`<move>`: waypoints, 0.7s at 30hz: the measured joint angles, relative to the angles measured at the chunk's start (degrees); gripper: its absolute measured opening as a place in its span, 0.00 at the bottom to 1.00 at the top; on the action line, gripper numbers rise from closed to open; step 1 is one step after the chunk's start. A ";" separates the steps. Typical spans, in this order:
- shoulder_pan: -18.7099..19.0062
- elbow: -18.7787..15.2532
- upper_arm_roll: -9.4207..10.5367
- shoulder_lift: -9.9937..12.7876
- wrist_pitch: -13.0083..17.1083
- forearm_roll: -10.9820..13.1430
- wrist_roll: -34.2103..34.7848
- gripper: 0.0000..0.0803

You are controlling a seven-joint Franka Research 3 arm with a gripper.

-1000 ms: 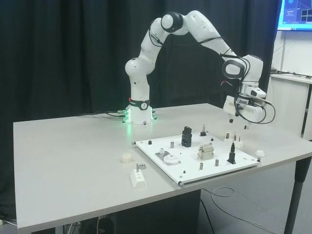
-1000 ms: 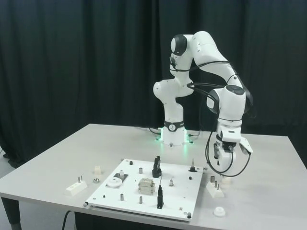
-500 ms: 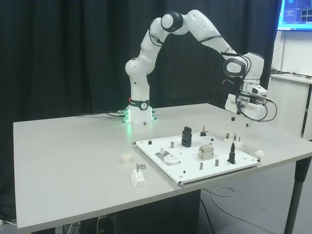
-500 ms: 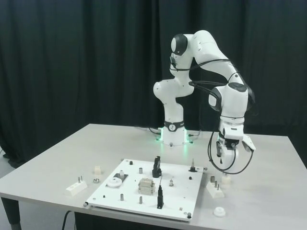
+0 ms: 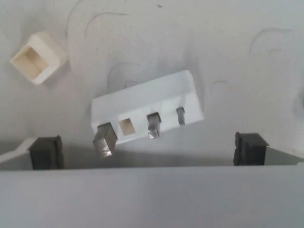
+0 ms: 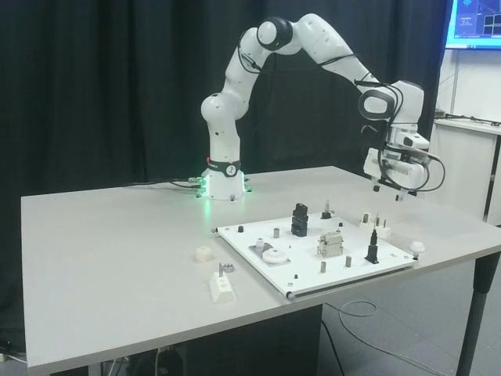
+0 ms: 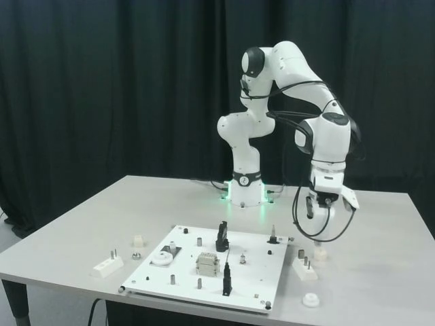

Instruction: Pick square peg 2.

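In the wrist view the gripper (image 5: 147,152) hung released, its two black fingertips (image 5: 46,152) spread wide and holding nothing, with the white peg holder (image 5: 147,107) lying on the grey table (image 5: 190,38) below the gap between them. The holder carried three metal pegs in a row plus one vacant square socket: the largest square peg (image 5: 104,138) stood at one end, nearest one fingertip, the socket came next, then a mid-sized square peg (image 5: 153,125), taken here as square peg 2, then the smallest peg (image 5: 180,115). One hollow white square cap (image 5: 38,57) sat on the table apart from the holder, beyond the largest peg's end. In the first room view the gripper (image 6: 389,188) hovered well above the table (image 6: 117,235), and the peg holder (image 6: 368,222) sat below it just beside the white assembly board (image 6: 313,254); single pegs were too small to count there. One second white block (image 6: 221,287) lay far off on the other side of the board. In the second room view the gripper (image 7: 319,217) hung over the holder (image 7: 304,266), clear of it, with the board (image 7: 211,268) beside it and one white round knob (image 7: 310,299) on the table farther from the arm's base than the holder.
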 joint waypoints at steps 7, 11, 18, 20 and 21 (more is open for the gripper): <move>-0.01 0.09 -1.02 -0.74 -0.06 -0.69 6.81 1.00; -0.16 0.09 -1.65 -1.02 -0.33 -0.69 9.76 1.00; -0.40 -0.01 -2.67 -1.05 -0.54 -0.67 20.18 1.00; -0.52 -0.07 -2.78 -1.02 -0.54 -0.67 24.74 1.00; -0.58 -0.11 -2.78 -0.99 -0.53 -0.67 26.77 1.00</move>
